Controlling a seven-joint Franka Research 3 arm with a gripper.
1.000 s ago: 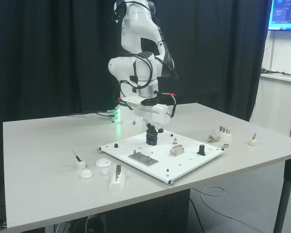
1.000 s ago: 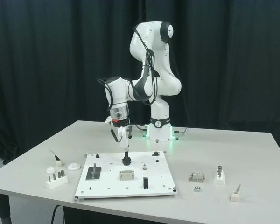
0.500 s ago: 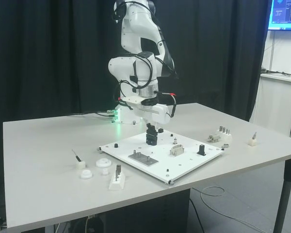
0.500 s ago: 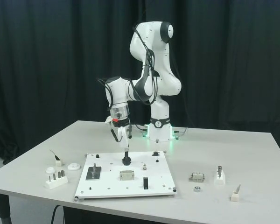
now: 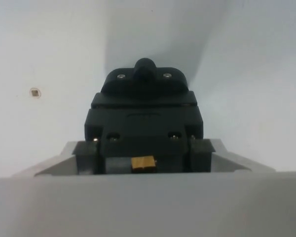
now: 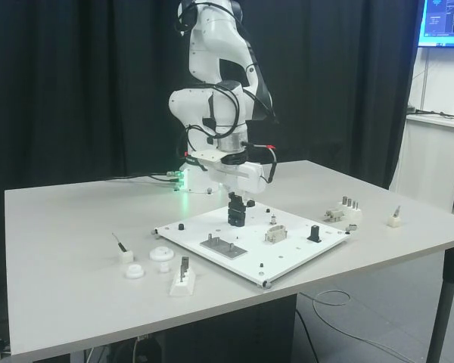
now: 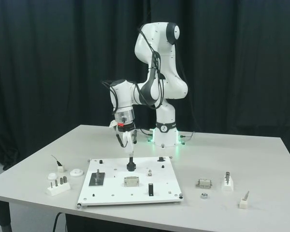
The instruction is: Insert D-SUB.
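My gripper points straight down over the far part of the white board. It is shut on a black D-SUB plug, whose lower end is at the board's surface; I cannot tell whether it touches. In the wrist view the plug sits between the two fingers, with white board beyond it. A grey metal socket block stands on the board nearer the front edge, apart from the plug.
The board also carries a grey plate with a peg and a black upright block. White holders and discs lie on one side of the board, and small connectors and holders on the other.
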